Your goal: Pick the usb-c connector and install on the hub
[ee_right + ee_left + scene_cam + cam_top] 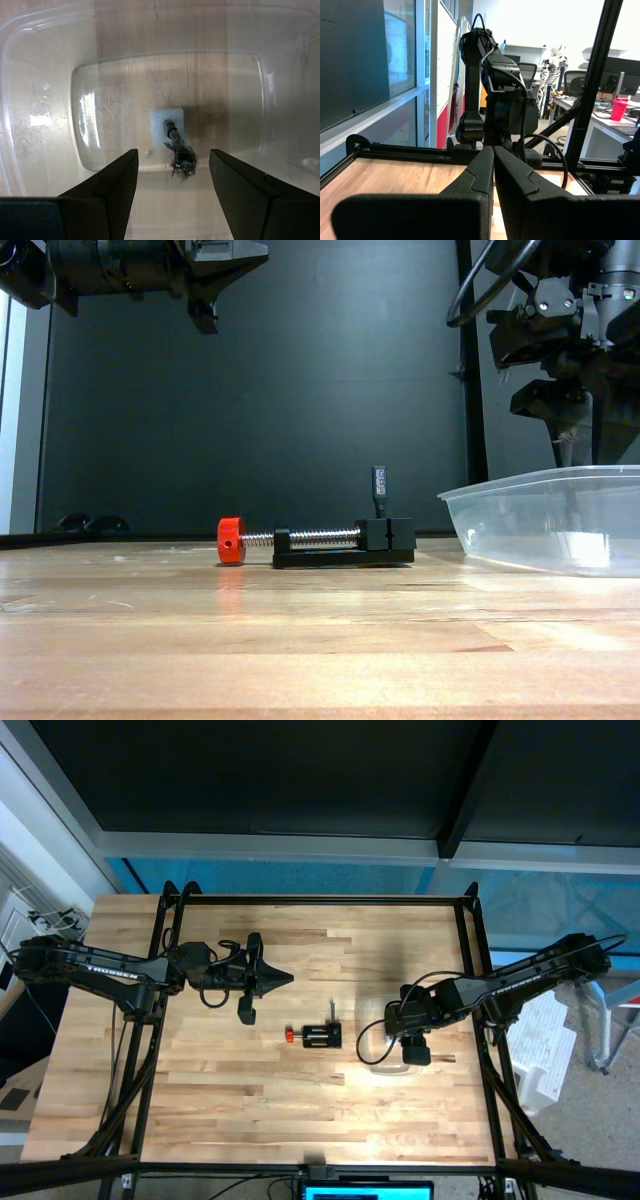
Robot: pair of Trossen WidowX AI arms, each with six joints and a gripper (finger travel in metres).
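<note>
The usb-c connector [172, 133], a short dark plug with a frayed black wire stub, lies free on a white foam square [159, 123] at the bottom of a clear plastic bin [45, 100]. My right gripper [173, 195] hangs open straight above it, one finger on either side and not touching it. The hub [379, 488] stands upright in a small black vise [340, 544] with a red knob [230, 540] at the table's middle, left of the bin [545, 525]. Raised well above the table's left half, my left gripper [493, 167] is shut on nothing and points toward the right arm.
The vise [318, 1036] sits just left of the bin [372, 1042] on the wooden table. A black frame [320, 901] runs around the table's far and side edges. The right gripper [575, 435] hangs over the bin's rim.
</note>
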